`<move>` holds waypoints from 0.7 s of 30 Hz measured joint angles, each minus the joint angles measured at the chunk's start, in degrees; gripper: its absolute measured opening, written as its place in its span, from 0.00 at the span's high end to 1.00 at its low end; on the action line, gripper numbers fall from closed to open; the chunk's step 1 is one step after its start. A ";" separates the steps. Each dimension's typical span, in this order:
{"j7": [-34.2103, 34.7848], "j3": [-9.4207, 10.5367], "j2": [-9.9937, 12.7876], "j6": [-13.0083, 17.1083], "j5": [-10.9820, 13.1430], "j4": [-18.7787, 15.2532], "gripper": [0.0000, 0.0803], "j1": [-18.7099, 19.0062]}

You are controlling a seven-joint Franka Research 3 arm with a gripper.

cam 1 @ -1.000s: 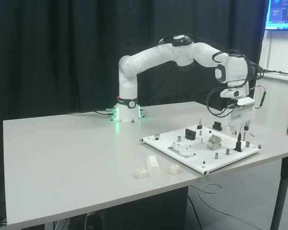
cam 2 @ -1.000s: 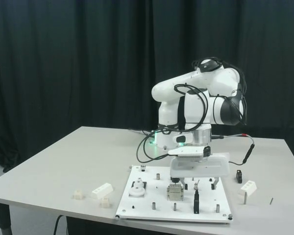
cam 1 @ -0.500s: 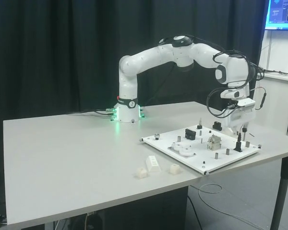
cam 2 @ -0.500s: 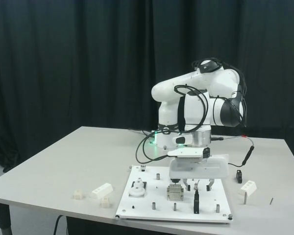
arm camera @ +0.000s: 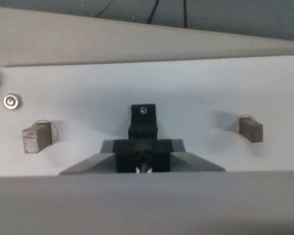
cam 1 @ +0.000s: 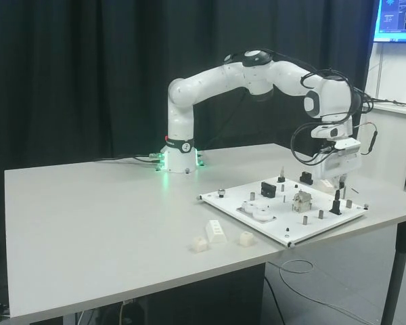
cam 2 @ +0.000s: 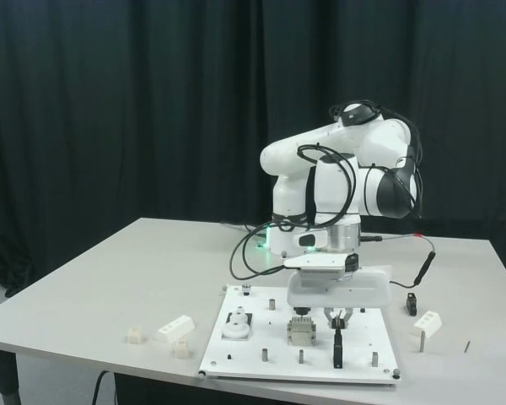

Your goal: Remove USB.

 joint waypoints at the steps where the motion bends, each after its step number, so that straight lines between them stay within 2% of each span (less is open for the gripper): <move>1: 0.12 -0.02 0.01 -0.11 -0.06 0.15 0.78 -0.10; 6: 1.17 -0.10 0.08 -0.85 -0.54 0.93 0.78 -0.55; 7: 1.37 -0.10 0.07 -1.01 -0.75 1.09 0.97 -0.65; 21: 2.01 -0.05 0.07 -2.45 -3.01 3.05 0.97 -1.66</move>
